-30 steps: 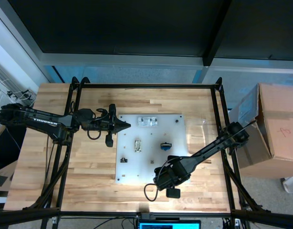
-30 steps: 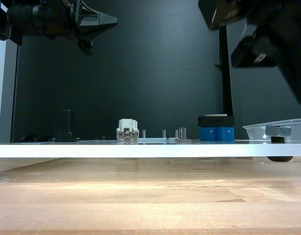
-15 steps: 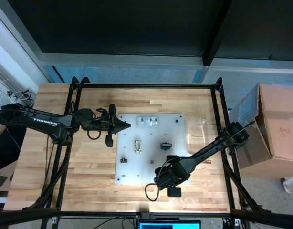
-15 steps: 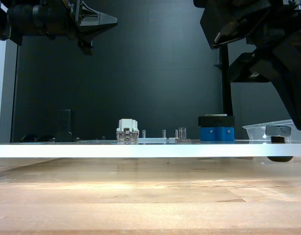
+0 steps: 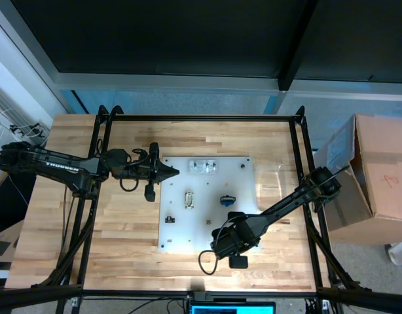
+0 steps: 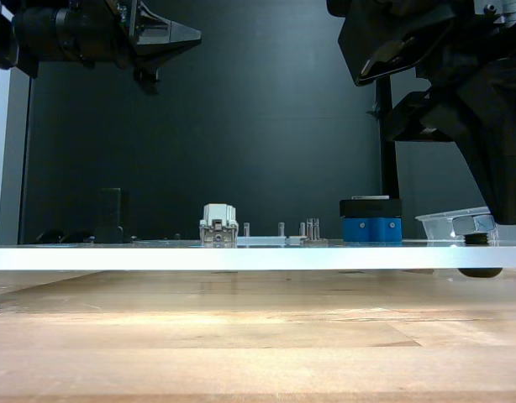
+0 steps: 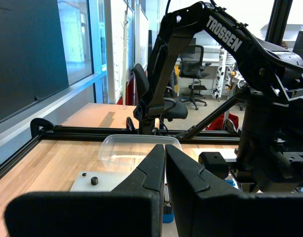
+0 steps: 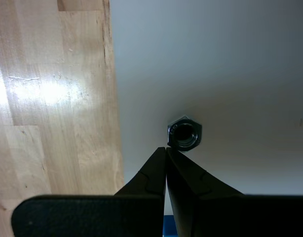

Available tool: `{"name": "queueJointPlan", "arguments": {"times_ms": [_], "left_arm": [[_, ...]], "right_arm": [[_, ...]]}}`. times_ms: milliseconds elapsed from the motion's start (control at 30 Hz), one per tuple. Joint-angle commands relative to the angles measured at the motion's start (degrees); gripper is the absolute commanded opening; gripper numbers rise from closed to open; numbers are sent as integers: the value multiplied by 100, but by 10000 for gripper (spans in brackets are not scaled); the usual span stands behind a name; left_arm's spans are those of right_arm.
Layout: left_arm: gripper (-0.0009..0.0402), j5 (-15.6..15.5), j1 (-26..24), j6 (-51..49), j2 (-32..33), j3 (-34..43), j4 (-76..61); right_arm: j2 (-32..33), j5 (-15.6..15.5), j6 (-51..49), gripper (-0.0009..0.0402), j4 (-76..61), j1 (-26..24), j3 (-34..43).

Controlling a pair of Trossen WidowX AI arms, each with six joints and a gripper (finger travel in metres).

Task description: Unfasten the M12 nut and place it in the container

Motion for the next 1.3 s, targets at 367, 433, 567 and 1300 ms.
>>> {"name": "queueJointPlan", "arguments": {"times_ms": [367,433,567,1300], "left_arm": [[0,2,2,0,2,2,11],[0,0,0,0,2,2,0],[0,0,0,0,2,2,7],[0,0,2,0,2,2,2]], "right_arm": [[-280,1152,990,0,-682,2,68],[-289,968,1202,0,-656,2,149],[-289,706,1390,4,-575,81,505],[295,197,452,266,-35,109,787]]}}
